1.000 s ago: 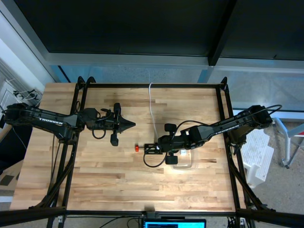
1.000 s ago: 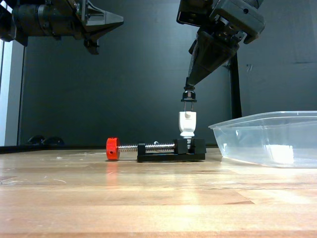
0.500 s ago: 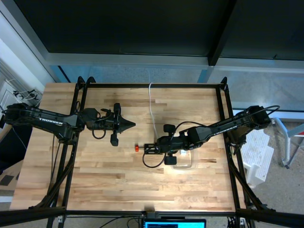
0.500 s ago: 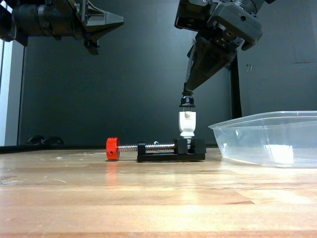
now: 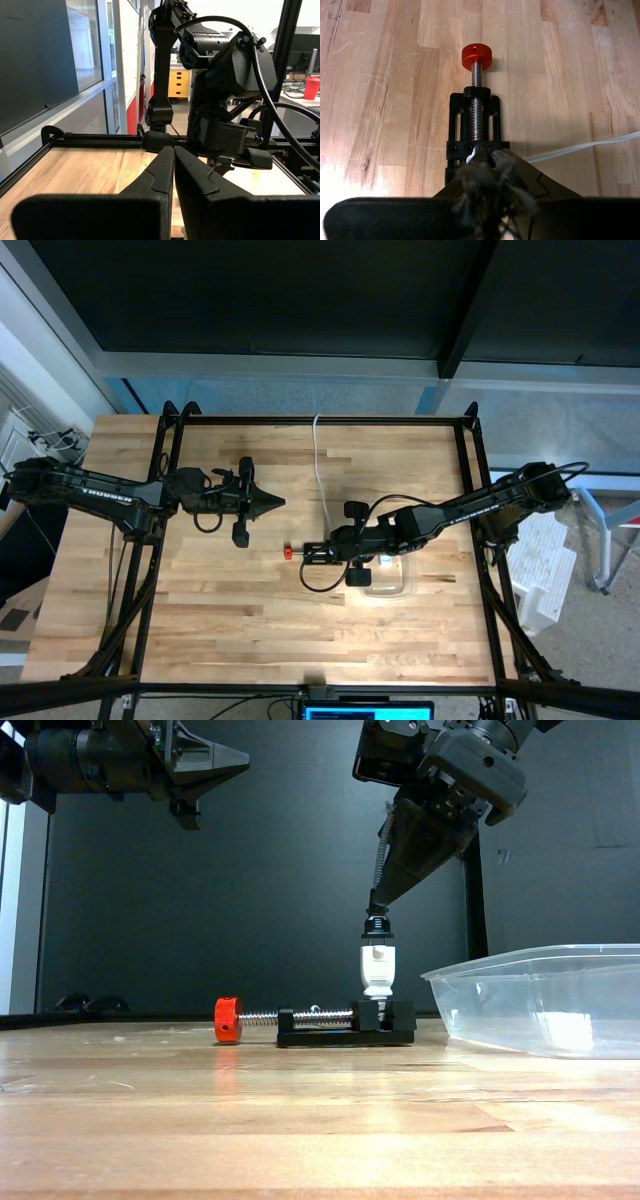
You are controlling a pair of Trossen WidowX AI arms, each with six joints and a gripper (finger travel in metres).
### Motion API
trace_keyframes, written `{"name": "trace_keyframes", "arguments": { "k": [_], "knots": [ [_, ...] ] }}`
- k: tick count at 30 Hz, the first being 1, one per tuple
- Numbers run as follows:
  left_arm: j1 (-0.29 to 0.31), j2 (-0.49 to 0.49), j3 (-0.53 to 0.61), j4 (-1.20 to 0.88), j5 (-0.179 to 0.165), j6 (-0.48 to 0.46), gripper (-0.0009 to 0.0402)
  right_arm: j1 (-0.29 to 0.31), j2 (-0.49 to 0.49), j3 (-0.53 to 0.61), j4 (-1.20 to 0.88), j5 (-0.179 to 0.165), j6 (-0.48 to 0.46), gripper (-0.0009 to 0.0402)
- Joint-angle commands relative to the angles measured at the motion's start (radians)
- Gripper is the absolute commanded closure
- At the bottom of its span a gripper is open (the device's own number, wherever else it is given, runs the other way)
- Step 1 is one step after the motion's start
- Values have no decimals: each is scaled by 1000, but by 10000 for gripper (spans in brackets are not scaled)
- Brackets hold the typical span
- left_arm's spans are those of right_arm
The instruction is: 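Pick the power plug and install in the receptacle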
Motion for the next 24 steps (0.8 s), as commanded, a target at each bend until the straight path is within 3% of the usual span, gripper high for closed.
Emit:
{"name": "trace_keyframes", "arguments": {
  "k": [1,24],
  "knots": [
    [0,0,0,0,0,0,393,-1,4,-21,4,-2,1,393],
    [0,0,0,0,0,0,393,-12,-6,-57,43,-3,0,393]
  ]
}}
